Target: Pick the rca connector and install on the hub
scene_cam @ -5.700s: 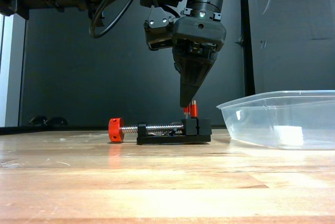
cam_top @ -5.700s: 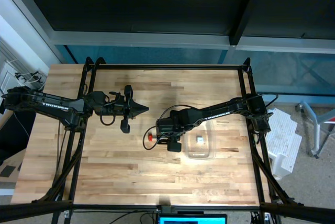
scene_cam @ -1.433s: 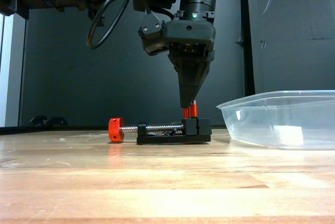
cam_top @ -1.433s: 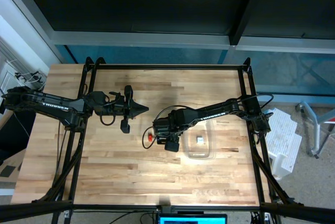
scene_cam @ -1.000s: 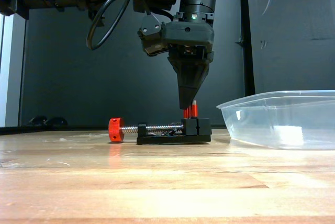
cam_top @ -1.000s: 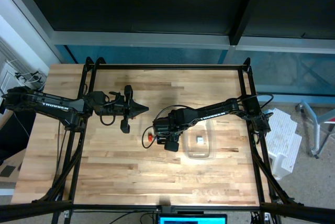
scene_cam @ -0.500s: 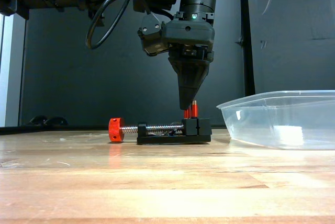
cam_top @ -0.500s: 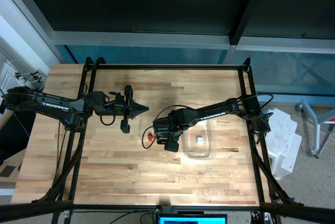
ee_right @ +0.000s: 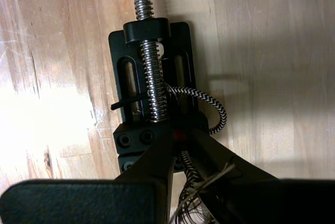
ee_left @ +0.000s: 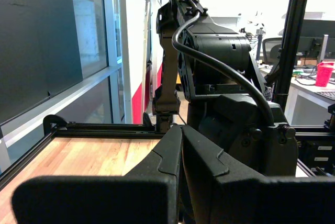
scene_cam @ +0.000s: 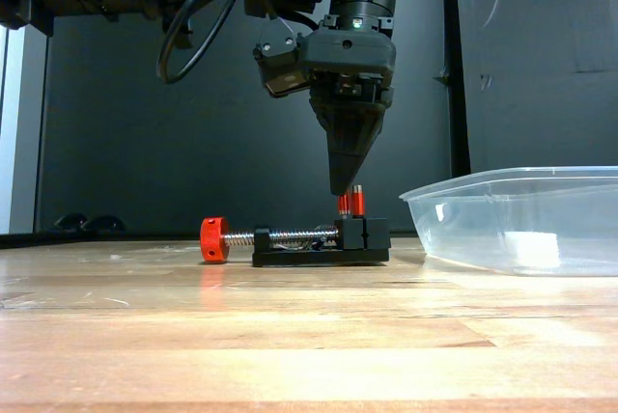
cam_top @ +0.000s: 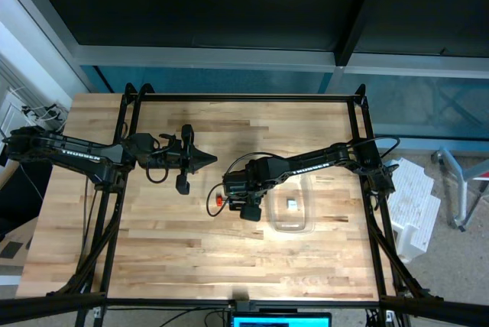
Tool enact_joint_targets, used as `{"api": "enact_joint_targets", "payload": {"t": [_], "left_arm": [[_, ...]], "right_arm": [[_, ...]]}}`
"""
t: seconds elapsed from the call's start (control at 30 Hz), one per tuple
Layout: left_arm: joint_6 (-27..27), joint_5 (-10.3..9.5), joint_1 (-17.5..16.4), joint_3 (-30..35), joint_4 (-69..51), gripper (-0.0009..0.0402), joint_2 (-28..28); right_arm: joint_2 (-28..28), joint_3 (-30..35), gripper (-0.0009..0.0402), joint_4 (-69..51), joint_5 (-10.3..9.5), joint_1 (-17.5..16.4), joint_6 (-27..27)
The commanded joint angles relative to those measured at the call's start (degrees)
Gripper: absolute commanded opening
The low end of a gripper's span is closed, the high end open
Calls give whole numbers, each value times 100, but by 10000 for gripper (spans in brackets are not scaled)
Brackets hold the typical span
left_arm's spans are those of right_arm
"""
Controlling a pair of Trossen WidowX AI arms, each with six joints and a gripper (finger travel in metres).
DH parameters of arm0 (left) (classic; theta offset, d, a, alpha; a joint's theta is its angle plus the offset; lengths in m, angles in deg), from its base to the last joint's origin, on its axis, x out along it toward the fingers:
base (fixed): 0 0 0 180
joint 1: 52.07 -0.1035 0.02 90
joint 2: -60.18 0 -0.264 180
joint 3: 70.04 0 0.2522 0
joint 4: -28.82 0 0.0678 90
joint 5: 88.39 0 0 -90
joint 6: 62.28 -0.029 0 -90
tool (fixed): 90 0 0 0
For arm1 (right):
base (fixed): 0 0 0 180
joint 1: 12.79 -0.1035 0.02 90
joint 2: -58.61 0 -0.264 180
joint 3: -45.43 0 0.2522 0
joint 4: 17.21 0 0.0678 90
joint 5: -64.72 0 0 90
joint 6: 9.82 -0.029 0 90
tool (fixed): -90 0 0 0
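While left claw (cam_top: 208,160) hangs apart, right claw (scene_cam: 340,184) overhangs hub (scene_cam: 368,239) beside tray (scene_cam: 512,212).

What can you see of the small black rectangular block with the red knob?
The small black rectangular block lies flat on the wooden table, near but apart from the clear plastic tub. A silvery threaded screw runs along its slotted frame to a red knob at one end; red-orange posts stand at the other. A braided black-and-white cable loops beside it. The right gripper hangs just over the posts; the left gripper is parked away.
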Motion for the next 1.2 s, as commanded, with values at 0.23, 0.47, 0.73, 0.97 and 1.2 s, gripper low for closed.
{"api": "enact_joint_targets", "payload": {"t": [0.23, 0.47, 0.73, 0.97, 1.2], "left_arm": [[0, 0, 0, 2, 0, 0, 2], [0, 0, 0, 2, 0, 0, 2], [0, 0, 0, 2, 2, 0, 2], [0, 0, 0, 2, 2, 0, 2], [0, 0, 0, 2, 0, 0, 0]], "right_arm": [[-291, 44, 0, -284, 66, -2, 415], [-474, 44, 0, -402, 70, -31, 595], [-586, 44, 0, -422, 63, -173, 627], [-564, 44, 0, -376, 66, -267, 656], [-551, 42, 0, -345, 68, -267, 669]]}}
